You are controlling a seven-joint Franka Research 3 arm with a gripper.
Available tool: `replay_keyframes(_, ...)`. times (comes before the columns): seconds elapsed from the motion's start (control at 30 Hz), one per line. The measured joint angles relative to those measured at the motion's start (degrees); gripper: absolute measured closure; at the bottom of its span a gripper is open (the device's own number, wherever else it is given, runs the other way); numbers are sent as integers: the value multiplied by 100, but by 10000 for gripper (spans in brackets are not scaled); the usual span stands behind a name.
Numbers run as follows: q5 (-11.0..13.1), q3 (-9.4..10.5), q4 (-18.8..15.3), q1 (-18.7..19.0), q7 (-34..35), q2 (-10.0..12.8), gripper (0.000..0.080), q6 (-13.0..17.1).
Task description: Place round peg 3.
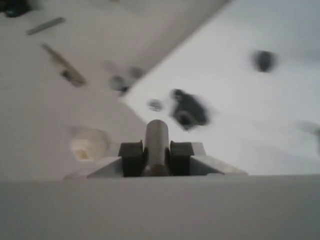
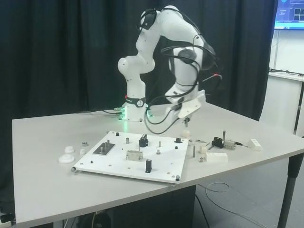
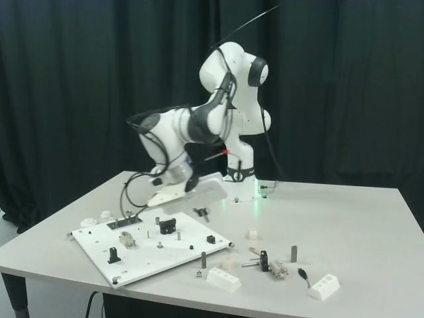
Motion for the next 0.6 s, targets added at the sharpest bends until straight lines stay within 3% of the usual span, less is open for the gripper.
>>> replay_keyframes(0.33, -93, 370, -709, 596, 492, -488, 692, 751)
replay_keyframes(0.6, -322, 673, -1325, 1090, 794, -808, 692, 1590)
